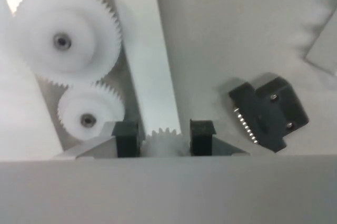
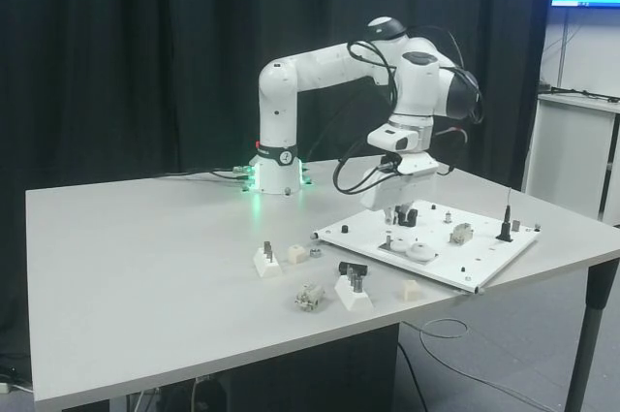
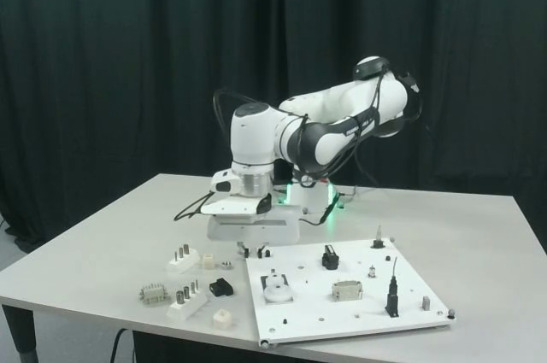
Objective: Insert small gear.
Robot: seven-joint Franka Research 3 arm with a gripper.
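In the wrist view, a small white gear (image 1: 164,140) sits between my black fingertips, and my gripper (image 1: 164,137) is shut on it. On a grey metal plate (image 1: 134,71) beside it, a large white gear (image 1: 63,34) meshes with a medium white gear (image 1: 89,110). Both sit on pegs. The room views show my gripper (image 2: 397,210) (image 3: 254,251) hanging low over the near-arm edge of the white board (image 2: 484,262) (image 3: 342,316), just short of the mounted gears (image 2: 412,252) (image 3: 275,288).
A black connector (image 1: 268,110) (image 3: 329,258) lies on the board near my gripper. More fixtures stand further along the board, among them a black upright pin (image 2: 504,228) (image 3: 392,295). Several loose white blocks and connectors (image 2: 310,281) (image 3: 184,282) lie on the grey table beside the board.
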